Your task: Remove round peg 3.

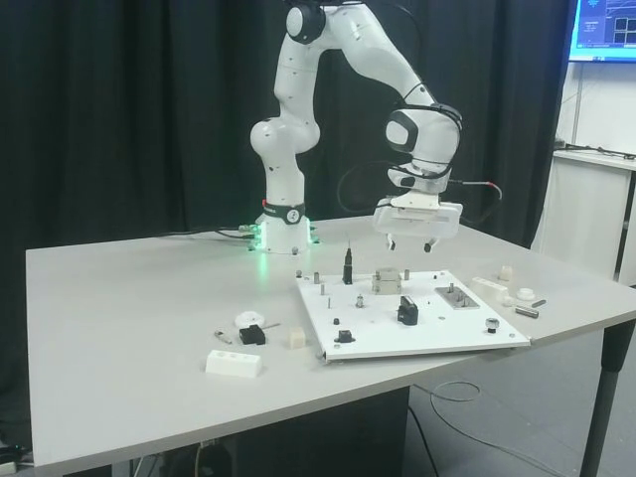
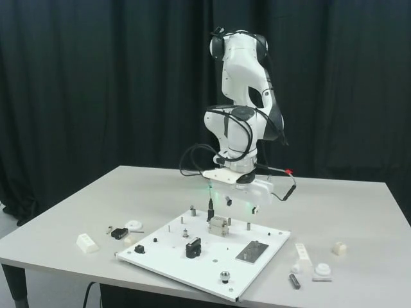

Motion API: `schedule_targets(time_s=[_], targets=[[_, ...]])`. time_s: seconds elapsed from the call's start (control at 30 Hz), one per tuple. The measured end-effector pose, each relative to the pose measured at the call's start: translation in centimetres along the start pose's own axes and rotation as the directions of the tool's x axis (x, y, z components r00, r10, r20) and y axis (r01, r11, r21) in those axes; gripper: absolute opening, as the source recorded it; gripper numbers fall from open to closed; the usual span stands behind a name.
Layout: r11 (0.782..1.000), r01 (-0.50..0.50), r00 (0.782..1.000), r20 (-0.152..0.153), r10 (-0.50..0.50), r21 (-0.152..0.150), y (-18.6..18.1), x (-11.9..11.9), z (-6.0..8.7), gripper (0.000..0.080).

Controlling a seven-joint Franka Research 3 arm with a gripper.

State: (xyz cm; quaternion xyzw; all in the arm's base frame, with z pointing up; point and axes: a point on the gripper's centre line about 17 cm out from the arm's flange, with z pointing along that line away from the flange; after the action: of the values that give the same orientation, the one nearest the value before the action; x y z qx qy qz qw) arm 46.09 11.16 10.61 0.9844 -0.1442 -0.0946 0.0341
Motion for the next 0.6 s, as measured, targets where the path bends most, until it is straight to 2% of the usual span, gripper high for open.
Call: schedule_targets(time_s=[0.6], targets=[[0.999, -0.038, 0.999, -0.028, 0.038, 0.028, -0.9, -1.7, 3.6, 0.08]])
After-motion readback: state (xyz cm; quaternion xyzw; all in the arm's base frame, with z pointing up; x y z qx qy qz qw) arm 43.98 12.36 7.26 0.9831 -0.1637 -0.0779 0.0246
